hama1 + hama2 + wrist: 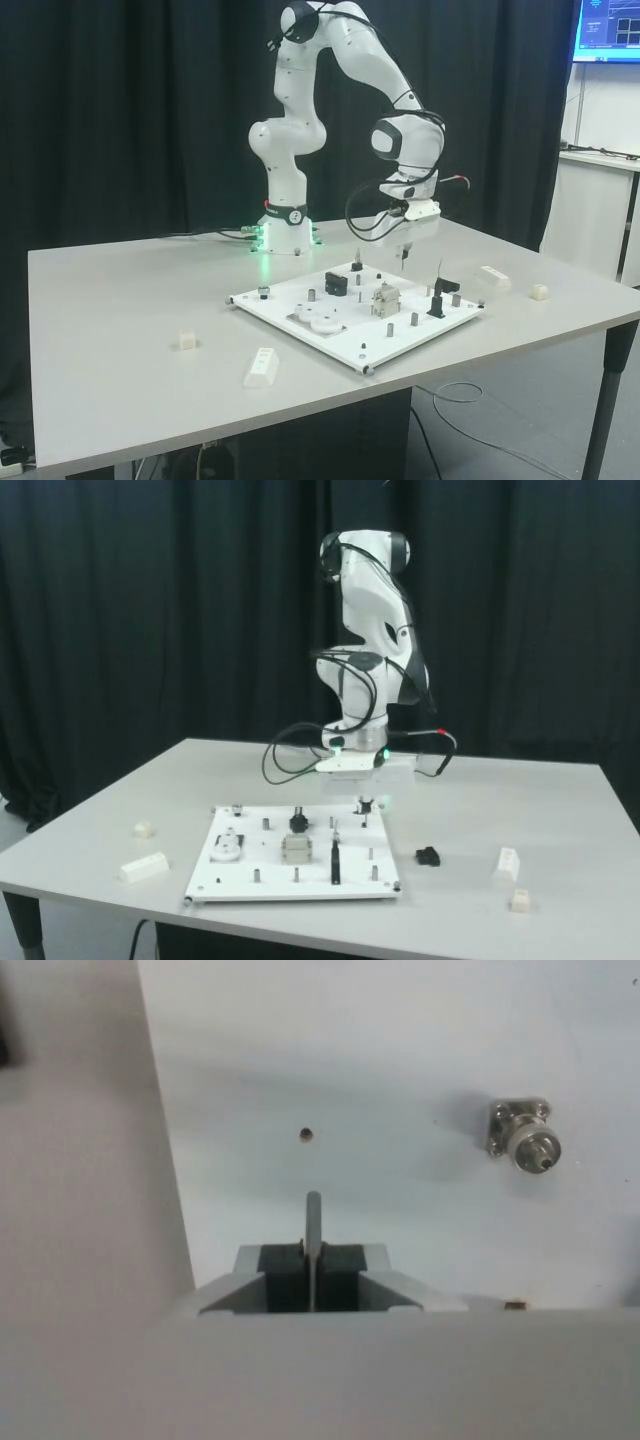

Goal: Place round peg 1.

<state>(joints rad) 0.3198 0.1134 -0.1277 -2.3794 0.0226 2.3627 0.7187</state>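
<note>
hand [312, 1260] grips peg [313, 1218] above white board [400, 1050] hole [306, 1136].

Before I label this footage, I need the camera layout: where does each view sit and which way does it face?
Wrist view: on the wrist, looking down past the gripper, shut on the peg, at the board.
First room view: off one table corner, facing the whole arm and board.
Second room view: across the table, facing the arm head-on.
Both room views share arm, board and table.
</note>
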